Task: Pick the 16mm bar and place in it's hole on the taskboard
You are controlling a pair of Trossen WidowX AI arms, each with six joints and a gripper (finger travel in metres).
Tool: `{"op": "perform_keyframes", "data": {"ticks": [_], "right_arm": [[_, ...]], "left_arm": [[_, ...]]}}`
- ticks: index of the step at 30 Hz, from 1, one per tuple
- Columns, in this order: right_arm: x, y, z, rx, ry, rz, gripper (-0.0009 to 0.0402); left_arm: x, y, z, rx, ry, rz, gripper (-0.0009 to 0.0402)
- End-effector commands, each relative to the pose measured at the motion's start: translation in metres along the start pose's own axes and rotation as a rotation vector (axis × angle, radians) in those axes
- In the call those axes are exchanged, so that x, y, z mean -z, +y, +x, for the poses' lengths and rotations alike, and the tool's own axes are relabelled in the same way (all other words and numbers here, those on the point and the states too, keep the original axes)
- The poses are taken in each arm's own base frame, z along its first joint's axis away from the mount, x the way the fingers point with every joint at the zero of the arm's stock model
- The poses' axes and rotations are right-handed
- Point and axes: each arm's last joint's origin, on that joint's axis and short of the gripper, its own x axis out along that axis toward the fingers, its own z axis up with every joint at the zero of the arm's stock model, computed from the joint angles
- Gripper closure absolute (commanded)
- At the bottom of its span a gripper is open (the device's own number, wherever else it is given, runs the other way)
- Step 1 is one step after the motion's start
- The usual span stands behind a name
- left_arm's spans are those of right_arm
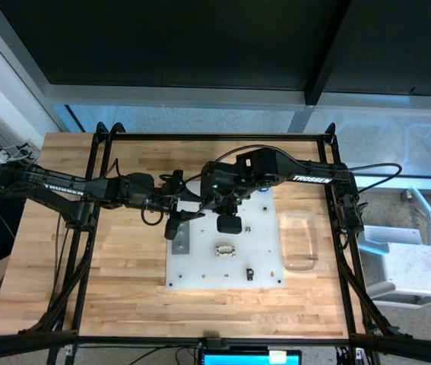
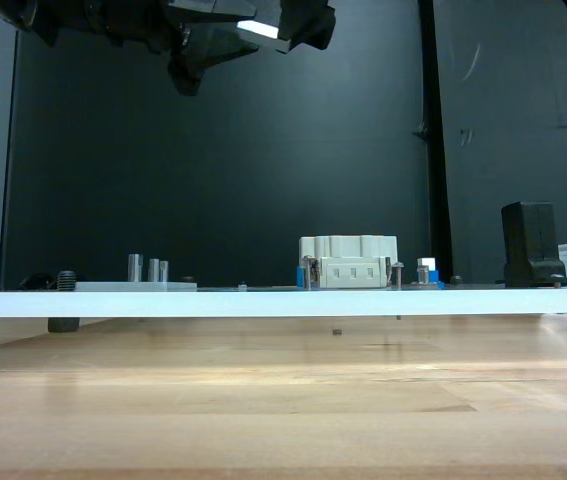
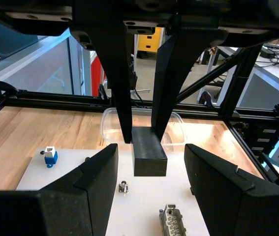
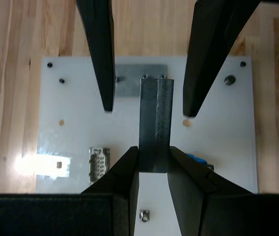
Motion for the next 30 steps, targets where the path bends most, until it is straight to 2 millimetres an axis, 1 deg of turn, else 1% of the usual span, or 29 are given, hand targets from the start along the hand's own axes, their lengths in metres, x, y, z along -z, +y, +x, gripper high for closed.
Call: {"op": "perform_keyframes", "data": {"ticks": [1,5,9,22,30], "right_arm": [[-0.0006,-0.0006,0.0000,0.001,-0.007,0.001,0.0393],[-0.0008,-0.0024,0.0000,0.004,-0.009,0.003,0.0393],[-0.0007,-0.0053,0.0000,0.007,-0.009,0.009,0.0393],[-0.0012,-0.0081,-0.0001,0.011,-0.014,0.016,0.0393],[-0.0018,-0.0081,-0.0001,0.010,-0.019,0.015,0.0393]], "left_arm": [[-0.0001,0.0001,0.0001,-0.001,-0.002,0.001,0.0210],[-0.0011,0.0009,0.0001,-0.032,-0.013,0.025,0.0211],[-0.0012,0.0011,0.0001,-0.038,-0.012,0.033,0.0224],[0.0002,0.0014,0.0000,-0.046,0.002,0.049,0.0296],[0.0001,0.0015,0.0000,-0.050,0.001,0.054,0.0349]]}}
